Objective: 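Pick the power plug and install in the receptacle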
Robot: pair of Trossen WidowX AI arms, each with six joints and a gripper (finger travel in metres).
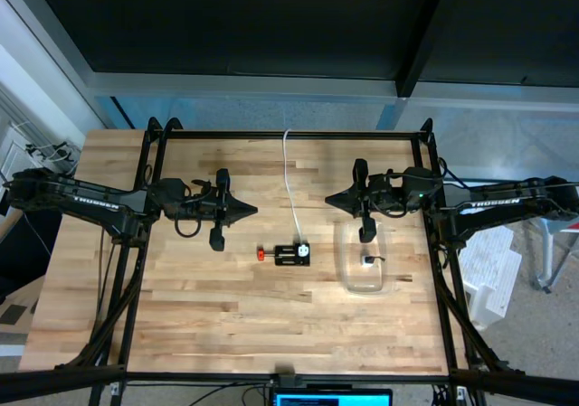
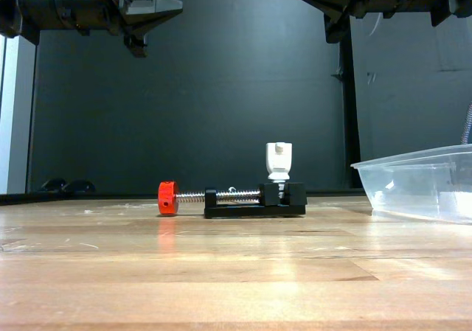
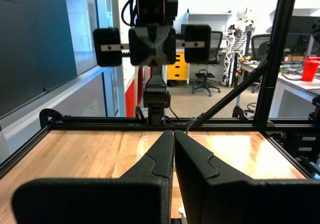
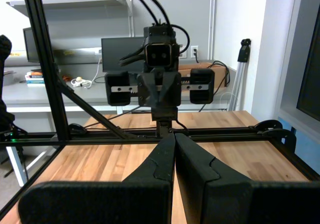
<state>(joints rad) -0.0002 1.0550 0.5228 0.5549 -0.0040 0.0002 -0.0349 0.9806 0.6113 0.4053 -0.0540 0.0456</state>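
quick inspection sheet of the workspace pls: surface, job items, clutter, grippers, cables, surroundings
surface: wood table
job's things: plug lies in a clear tray; receptacle stands clamped in a black vise with a red knob, mid-table
clutter: small white piece beside the plug
grippers: left gripper raised left of the vise, fingers shut; right gripper raised by the tray, fingers shut
cables: white cable runs from the receptacle to the far edge
surroundings: black frame around the table; screen at the near edge
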